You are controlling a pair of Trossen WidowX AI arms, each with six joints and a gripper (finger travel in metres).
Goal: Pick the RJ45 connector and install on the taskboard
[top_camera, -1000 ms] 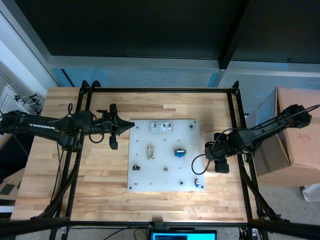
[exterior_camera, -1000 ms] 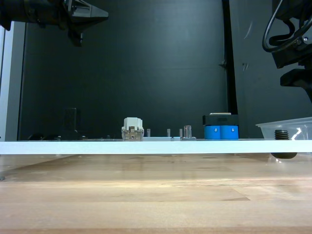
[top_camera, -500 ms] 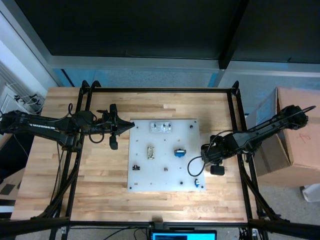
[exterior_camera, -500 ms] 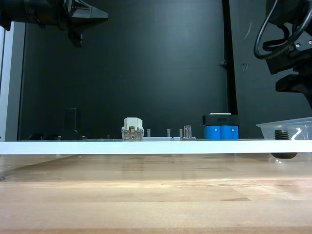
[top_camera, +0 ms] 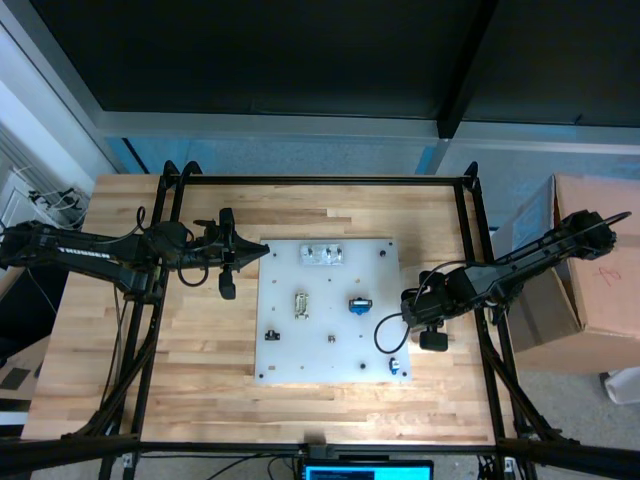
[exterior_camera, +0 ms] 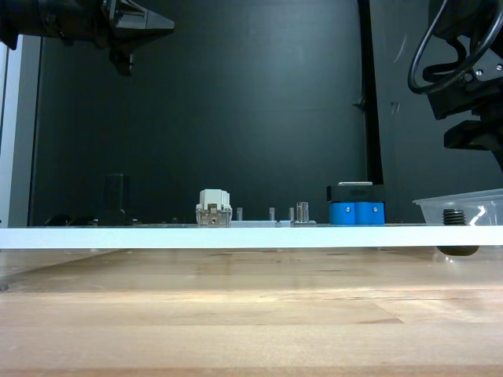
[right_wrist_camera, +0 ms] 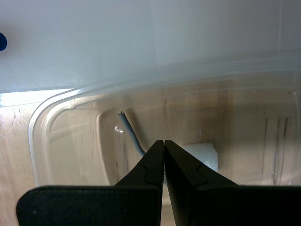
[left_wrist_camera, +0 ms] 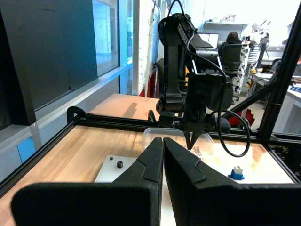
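Tray (right_wrist_camera: 42,123) beneath your closed right gripper (right_wrist_camera: 164,142) is holding the RJ45 connector (right_wrist_camera: 200,155) loose beside the tips, while your closed left gripper (left_wrist_camera: 163,140) is hovering at the opposite edge of the taskboard (top_camera: 320,335).

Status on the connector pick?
Left gripper shut, raised left of board. Right gripper shut, above clear tray. Connector lying free in tray.

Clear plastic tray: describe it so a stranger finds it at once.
Off the white task board's right edge, under the shut right gripper, sits the clear plastic tray; the shut left gripper hovers over the board's far left corner. Unlike its neighbours it is see-through, with the RJ45 connector on a grey cable lying inside.
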